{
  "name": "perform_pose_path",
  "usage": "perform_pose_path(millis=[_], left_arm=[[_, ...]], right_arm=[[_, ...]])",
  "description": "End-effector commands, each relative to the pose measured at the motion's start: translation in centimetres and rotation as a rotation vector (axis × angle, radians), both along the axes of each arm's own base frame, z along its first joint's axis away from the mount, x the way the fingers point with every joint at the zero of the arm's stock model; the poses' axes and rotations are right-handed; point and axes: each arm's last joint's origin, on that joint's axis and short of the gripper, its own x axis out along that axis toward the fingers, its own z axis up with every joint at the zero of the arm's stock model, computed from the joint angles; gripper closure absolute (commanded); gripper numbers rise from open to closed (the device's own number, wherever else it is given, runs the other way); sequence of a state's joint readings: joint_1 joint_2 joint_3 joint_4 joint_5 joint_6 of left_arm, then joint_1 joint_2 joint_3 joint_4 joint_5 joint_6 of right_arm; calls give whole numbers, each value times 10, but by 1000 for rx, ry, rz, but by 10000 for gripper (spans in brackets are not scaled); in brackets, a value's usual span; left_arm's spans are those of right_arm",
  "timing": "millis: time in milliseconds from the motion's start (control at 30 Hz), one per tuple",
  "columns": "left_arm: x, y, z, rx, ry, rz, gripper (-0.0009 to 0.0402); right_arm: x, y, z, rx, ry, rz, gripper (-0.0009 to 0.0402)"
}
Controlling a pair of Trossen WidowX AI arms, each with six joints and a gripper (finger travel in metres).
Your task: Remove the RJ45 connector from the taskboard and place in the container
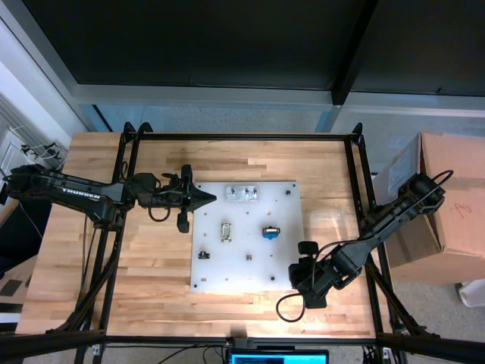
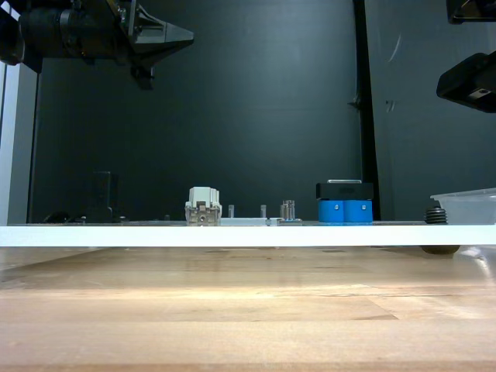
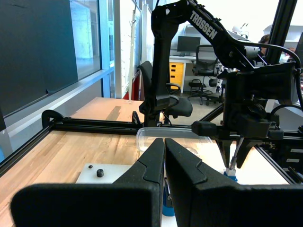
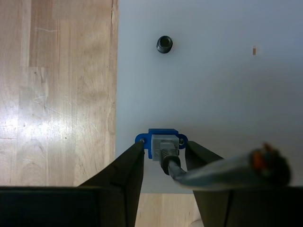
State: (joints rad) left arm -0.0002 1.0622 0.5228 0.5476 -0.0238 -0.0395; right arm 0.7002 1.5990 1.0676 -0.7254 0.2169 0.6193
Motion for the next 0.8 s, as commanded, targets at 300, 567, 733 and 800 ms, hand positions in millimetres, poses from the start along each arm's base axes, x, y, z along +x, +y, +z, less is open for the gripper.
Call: perform_pose_path(millis=[300, 567, 733, 800], left_arm=[[0, 0, 0, 0, 0, 0, 393], [0, 0, 0, 0, 0, 0, 393], [0, 0, 0, 0, 0, 0, 393], [0, 0, 0, 0, 0, 0, 393]], right_arm=[[0, 0, 1, 2, -3, -3, 345], [0, 0, 1, 3, -4, -3, 388], [-1, -1, 3, 8, -9, -2, 393], [-1, -1, 4, 7, -11, -3, 392]])
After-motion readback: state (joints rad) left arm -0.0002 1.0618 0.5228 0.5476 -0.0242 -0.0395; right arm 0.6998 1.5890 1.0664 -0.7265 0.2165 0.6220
